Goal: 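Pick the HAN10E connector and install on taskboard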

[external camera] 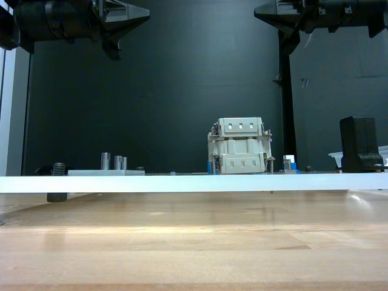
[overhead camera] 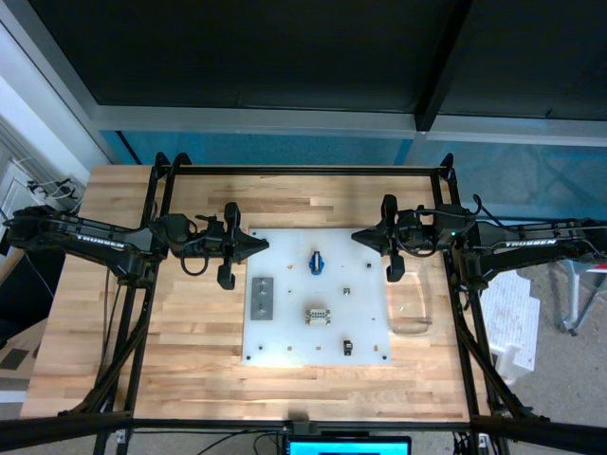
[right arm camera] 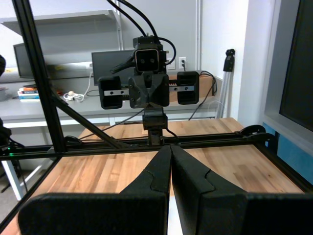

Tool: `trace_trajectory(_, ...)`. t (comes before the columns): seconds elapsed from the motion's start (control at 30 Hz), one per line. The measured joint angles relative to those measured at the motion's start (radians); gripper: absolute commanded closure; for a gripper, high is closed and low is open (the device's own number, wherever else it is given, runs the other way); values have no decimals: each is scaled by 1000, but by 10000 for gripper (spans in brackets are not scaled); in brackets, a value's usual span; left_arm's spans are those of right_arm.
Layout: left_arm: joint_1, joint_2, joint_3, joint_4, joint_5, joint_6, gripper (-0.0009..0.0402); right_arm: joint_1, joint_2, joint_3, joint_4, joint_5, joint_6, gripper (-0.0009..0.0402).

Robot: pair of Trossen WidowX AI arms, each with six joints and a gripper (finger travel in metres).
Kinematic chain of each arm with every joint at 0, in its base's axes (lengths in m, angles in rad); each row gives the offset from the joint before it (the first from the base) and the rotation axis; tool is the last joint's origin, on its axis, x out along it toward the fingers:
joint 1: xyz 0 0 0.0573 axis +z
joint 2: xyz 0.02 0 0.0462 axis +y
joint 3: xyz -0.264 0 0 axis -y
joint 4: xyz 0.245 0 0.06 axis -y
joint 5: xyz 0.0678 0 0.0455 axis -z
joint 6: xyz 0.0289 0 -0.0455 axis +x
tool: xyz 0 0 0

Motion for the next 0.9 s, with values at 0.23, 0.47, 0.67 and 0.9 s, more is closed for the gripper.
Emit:
trace_trajectory(0.23, 0, 0, 0, 0, 0, 0, 392, 0, 0, -6, -9, 16, 0, 393)
trace_trajectory(0.47, 0, 0, 0, 0, 0, 0, 392, 0, 0, -14, -2, 16, -1, 393)
trace_trajectory(0.67, 0, 0, 0, 0, 0, 0, 392, 1, 0, -19, 6, 17, -1, 393)
trace_trajectory(0.9, 0, 0, 0, 0, 0, 0, 392, 1, 0, -20, 6, 20, -1, 393)
